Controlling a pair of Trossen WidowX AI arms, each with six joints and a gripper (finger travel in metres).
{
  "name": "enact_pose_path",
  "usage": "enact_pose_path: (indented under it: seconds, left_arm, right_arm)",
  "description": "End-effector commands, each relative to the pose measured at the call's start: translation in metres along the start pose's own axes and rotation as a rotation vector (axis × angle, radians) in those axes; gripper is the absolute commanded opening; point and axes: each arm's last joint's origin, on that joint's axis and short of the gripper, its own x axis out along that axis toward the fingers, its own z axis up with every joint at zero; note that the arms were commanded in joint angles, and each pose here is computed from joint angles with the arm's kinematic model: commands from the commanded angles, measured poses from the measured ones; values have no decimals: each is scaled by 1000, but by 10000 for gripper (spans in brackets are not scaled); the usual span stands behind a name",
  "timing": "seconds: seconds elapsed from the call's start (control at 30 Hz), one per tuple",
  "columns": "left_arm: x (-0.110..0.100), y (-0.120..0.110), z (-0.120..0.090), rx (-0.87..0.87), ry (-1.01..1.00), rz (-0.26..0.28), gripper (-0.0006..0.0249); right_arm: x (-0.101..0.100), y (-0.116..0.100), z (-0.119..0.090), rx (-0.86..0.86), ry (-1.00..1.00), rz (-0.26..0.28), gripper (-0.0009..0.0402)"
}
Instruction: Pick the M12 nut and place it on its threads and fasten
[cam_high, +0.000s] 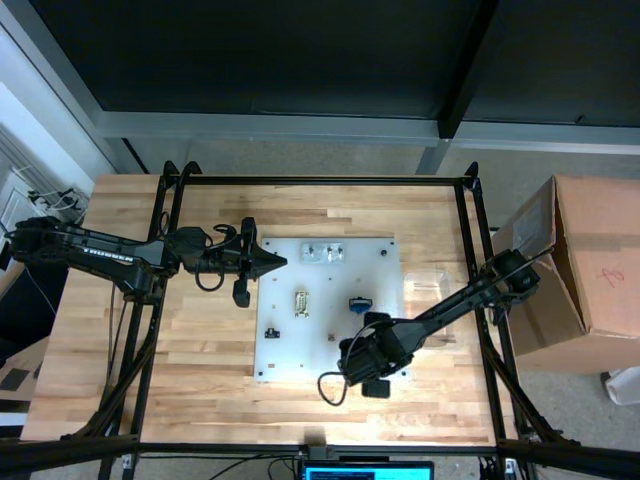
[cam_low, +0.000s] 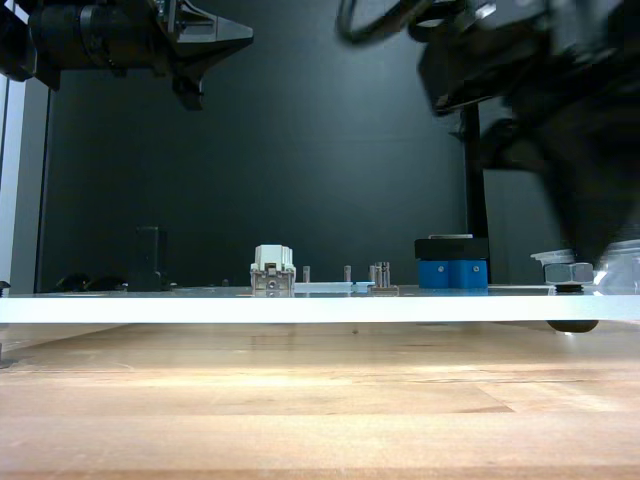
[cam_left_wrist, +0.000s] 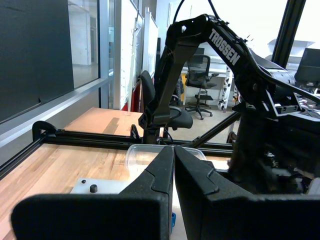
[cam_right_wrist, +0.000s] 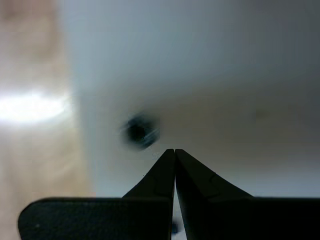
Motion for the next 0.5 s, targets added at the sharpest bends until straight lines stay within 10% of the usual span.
enact_pose_path:
  seconds: [0.03, 0.33, 0.5]
  left_arm:
    - [0, 0, 0, 0, 0, 0, 0]
    - [0, 0, 0, 0, -1, 0, 0]
    - [0, 0, 0, 0, 0, 0, 0]
  right_arm:
    - [0, 0, 0, 23, -21, -17, 0]
    - [3, 9, -1, -50, 85, 206, 0]
    - [3, 5, -2, -60, 49, 114, 0]
